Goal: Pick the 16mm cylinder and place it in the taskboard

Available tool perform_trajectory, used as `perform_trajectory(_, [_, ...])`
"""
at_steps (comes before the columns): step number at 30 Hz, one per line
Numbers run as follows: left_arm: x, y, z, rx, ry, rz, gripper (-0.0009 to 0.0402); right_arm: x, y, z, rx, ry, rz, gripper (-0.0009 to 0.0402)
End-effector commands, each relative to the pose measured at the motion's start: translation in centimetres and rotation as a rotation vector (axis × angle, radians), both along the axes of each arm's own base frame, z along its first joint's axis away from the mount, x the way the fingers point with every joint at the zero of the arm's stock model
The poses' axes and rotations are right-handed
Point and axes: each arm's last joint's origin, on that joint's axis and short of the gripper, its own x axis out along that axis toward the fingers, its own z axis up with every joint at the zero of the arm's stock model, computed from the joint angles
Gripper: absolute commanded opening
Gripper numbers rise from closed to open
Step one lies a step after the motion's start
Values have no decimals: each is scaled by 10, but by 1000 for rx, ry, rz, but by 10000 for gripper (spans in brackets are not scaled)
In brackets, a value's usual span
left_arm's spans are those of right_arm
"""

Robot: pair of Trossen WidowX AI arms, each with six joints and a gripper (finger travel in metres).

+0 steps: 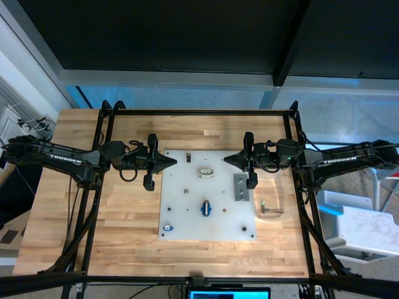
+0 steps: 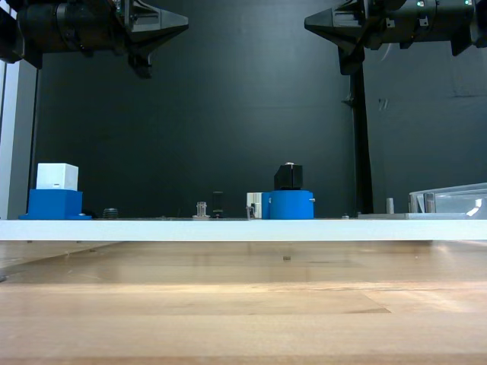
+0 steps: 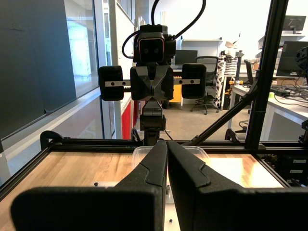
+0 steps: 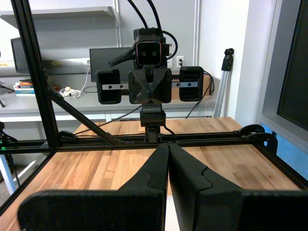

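The taskboard [image 1: 187,212] is a white square plate in the middle of the table, carrying a grey metal block [image 1: 241,187], a blue fitting [image 1: 205,208] and a silver connector [image 1: 205,172]. A tiny tan peg that looks like the 16mm cylinder [image 1: 264,205] lies in the clear tray [image 1: 274,215] just right of the board. My left gripper [image 1: 174,160] hangs shut and empty high above the board's far left corner. Facing it, my right gripper [image 1: 225,159] is also shut and empty above the far right part. Their tips show high up in the low view, left gripper [image 2: 185,25] and right gripper [image 2: 307,25].
A blue base with a white cube [image 2: 55,192] stands at the board's near left corner. A black frame [image 1: 199,113] rings the wooden table. A second small metal piece [image 1: 275,212] lies in the tray.
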Motion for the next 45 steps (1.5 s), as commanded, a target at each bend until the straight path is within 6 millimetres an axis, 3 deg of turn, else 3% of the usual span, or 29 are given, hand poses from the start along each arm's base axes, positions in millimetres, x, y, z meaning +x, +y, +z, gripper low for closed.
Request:
perform_trajectory(1, [0,0,0,0,0,0,0,0,0,0,1,1,0,0])
perform_trajectory(11, [0,0,0,0,0,0,0,1,1,12,21,247,8,0])
perform_trajectory(23, [0,0,0,0,0,0,0,-12,2,30,43,566,23,0])
perform_trajectory(45, [0,0,0,0,0,0,0,-37,12,22,156,949,-31,0])
